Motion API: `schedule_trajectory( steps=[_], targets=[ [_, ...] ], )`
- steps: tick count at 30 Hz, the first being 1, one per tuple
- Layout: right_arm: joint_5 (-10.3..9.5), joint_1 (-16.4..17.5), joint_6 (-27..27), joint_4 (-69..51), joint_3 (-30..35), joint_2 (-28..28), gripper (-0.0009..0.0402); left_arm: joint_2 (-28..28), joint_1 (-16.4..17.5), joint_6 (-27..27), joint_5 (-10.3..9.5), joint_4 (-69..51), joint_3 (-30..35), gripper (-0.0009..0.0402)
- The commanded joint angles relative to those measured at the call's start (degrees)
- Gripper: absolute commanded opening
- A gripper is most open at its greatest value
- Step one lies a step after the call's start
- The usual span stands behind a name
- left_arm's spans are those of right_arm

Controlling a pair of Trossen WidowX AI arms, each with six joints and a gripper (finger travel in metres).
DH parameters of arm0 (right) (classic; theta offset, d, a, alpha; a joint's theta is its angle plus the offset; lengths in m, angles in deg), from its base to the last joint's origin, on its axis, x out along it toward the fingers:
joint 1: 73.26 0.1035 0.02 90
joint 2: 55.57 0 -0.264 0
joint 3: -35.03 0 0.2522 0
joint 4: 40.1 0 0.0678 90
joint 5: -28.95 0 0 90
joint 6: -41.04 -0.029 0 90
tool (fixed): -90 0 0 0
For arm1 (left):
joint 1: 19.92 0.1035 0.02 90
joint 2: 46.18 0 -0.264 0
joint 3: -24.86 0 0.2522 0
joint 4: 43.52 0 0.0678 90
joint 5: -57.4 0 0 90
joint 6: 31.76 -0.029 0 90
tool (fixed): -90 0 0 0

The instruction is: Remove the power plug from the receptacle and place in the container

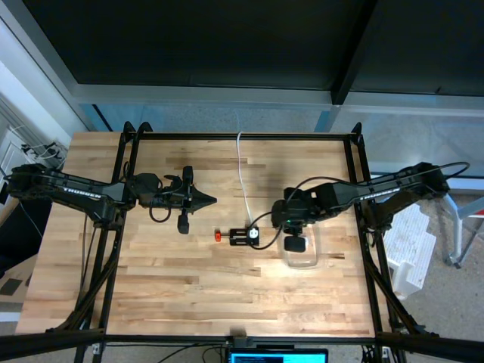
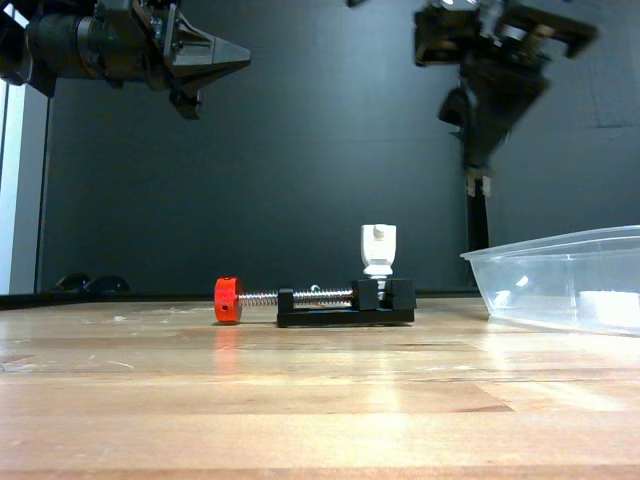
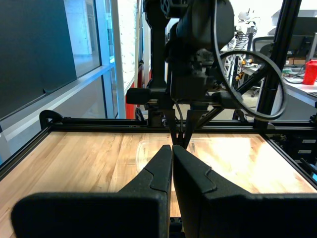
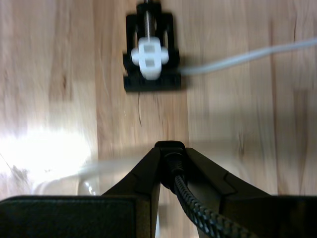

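My right gripper point(image 4: 171, 151) is shut on the power plug point(image 4: 172, 163), a small black piece with a braided black stem running back between the fingers. In the low view the right gripper point(image 2: 478, 165) hangs high, above the left end of the container point(image 2: 560, 285), a clear tub. The receptacle point(image 4: 149, 55) is a white socket block standing upright in a black mini vise point(image 2: 345, 303), with nothing plugged in, and its white cord point(image 1: 242, 174) trails toward the far edge. The left gripper point(image 1: 203, 200) is shut, held in the air left of the vise.
The vise's red knob point(image 1: 218, 236) points left toward the left arm. The black frame rail point(image 1: 242, 136) runs around the wooden table point(image 1: 151, 287). The container point(image 1: 302, 253) lies right of the vise, under the right gripper point(image 1: 293, 240).
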Motion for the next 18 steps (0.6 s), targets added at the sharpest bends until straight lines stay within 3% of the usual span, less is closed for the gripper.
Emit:
schedule_trajectory(
  steps=[1,10,18],
  targets=[
    [0.04,0.44,-0.81,1.36,-4.94,3.1,0.0,-0.02,0.0,-0.02,0.0,0.02,0.02,0.0],
    [0.04,2.1,-3.19,4.92,-15.74,8.41,0.0004,-0.02,0.02,-0.02,0.02,0.02,0.02,0.0],
    [0.11,2.34,-4.63,8.94,-20.63,9.86,0.0038,-0.02,0.02,-0.02,0.02,0.02,0.02,0.0]
  ],
)
